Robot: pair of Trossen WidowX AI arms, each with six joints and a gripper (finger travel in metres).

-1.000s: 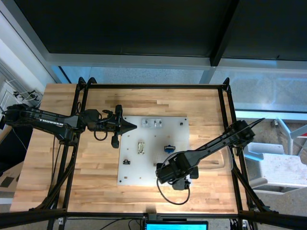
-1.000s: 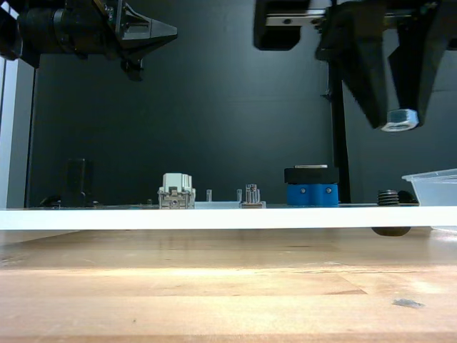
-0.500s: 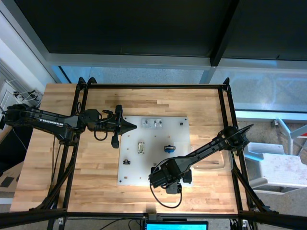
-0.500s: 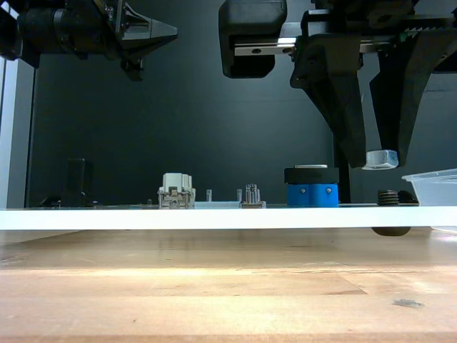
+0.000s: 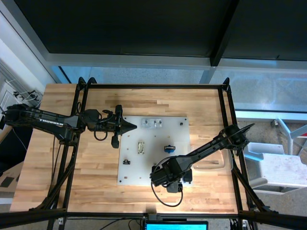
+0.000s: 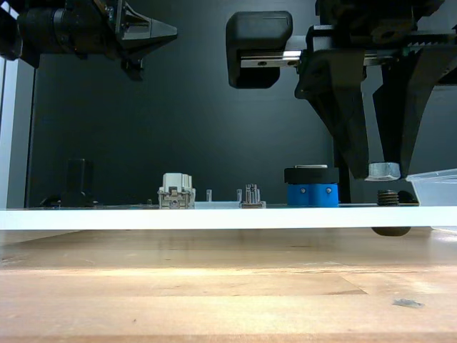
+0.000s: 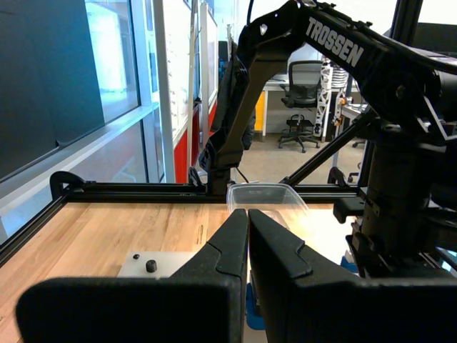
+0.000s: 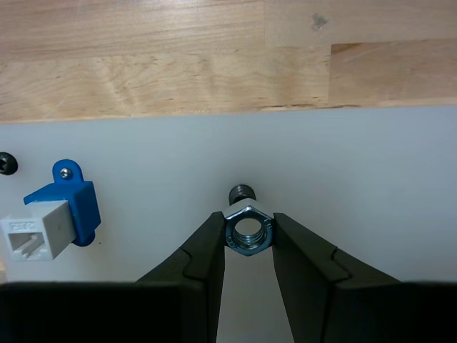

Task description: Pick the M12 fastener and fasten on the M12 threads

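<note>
While the right gripper [image 6: 383,166] hangs just above the stud [image 6: 388,197], its two black fingers are pinched on the nut [image 6: 383,171], one on each flat side. The nut is not on the stud yet. From the low view it sits right over the stud with a thin gap under it. From the right wrist view the stud pokes out just past the nut's edge, so the hole is not quite lined up. I think the nut needs a tiny nudge toward the stud before it goes down.

The nut lies flat, so its hole points up and down, just like the stud. It is shiny silver metal with six sides and a round hole. The stud is short, black and ribbed, and its ribs are all bare. It stands on a smooth white board [image 5: 144,177]. A clear plastic tray [image 6: 435,182] is just past the stud, and a blue block [image 6: 311,194] sits near it on the other side.

The left gripper [image 5: 132,126] is far from the stud, high up, with its fingers pressed together and holding nothing. The right arm is much nearer.
</note>
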